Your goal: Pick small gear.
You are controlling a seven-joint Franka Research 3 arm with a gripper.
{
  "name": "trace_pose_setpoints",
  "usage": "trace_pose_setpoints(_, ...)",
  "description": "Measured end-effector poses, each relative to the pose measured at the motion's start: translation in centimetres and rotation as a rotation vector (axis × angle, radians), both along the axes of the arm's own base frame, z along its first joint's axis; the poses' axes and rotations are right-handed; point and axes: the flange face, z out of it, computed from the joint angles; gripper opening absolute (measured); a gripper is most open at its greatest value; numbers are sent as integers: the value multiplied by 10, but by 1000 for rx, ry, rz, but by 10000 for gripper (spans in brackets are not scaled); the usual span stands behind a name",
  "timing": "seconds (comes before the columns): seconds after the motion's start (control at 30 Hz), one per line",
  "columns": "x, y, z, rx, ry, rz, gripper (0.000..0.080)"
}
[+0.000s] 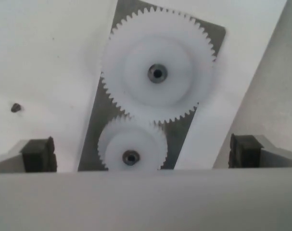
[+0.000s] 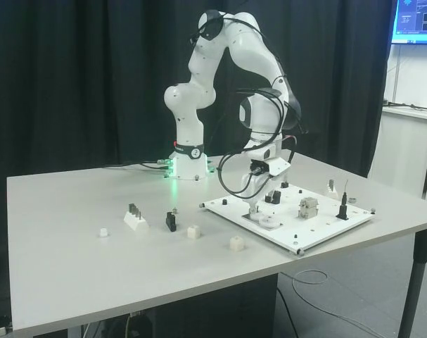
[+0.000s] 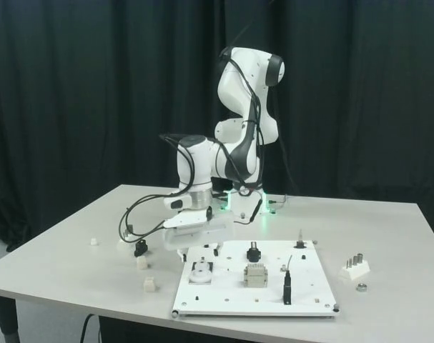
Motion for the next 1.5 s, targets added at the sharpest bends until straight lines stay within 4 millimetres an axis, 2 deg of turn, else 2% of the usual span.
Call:
trace_pose_setpoints(1.17, 4, -4, 5, -12, 3, 2, 800)
trace_pose_setpoints(1.33, 8, -11, 9, -28, -9, 7, 800)
trace_pose_setpoints(1.5, 14, -28, 16, -65, -28, 16, 800)
